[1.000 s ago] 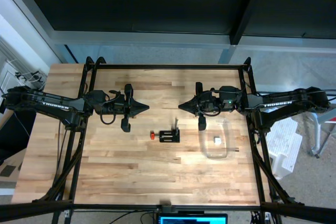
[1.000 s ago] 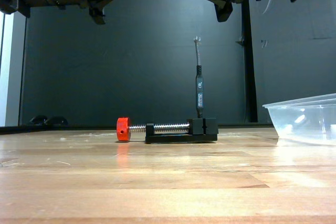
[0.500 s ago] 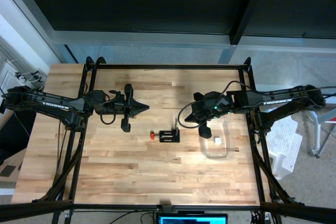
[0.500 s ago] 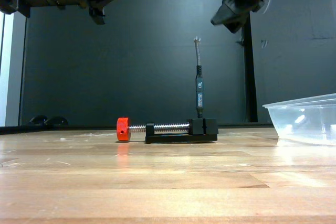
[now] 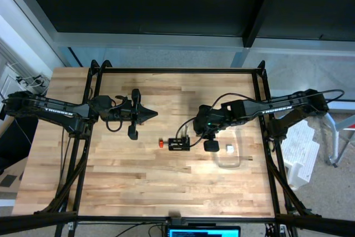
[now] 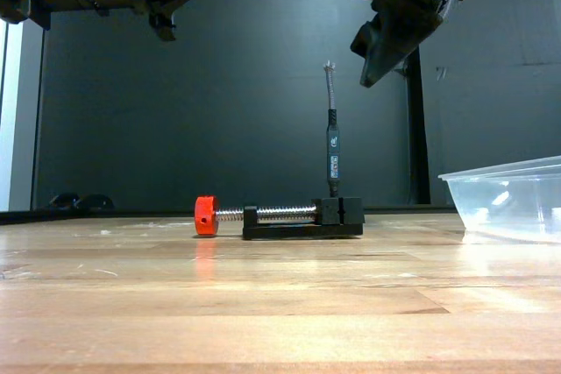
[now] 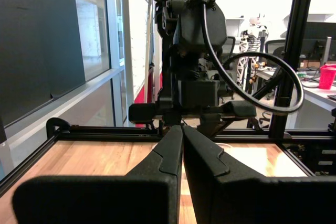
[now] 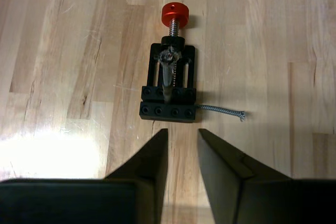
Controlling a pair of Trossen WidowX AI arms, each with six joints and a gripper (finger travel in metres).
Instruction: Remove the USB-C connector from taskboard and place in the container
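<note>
The taskboard [image 5: 177, 144] is a small black block with a red knob [image 5: 161, 143] near the table's middle; it also shows as taskboard [image 8: 168, 88]. The USB-C connector [image 6: 333, 154] stands upright in it, a slim dark plug with a frayed grey stub on top, seen end-on as connector [image 8: 167, 80]. My right gripper [image 6: 365, 76] hangs tilted downward, above and to the right of the plug, not touching it. Its fingers [image 8: 206, 141] are open with nothing between them. The clear container [image 5: 237, 162] lies right of the block. My left gripper [image 5: 154, 114] is shut, high over the table's left half.
A small white cube [image 5: 229, 148] lies inside the container [image 6: 513, 183]. A black frame rail [image 5: 177, 71] runs along the table's far edge. The right arm's cable [image 5: 186, 123] loops above the block. Bare wood lies in front of the taskboard.
My right arm has swung left and toward the near edge, tilting its gripper down over the taskboard. The left arm has not moved.
</note>
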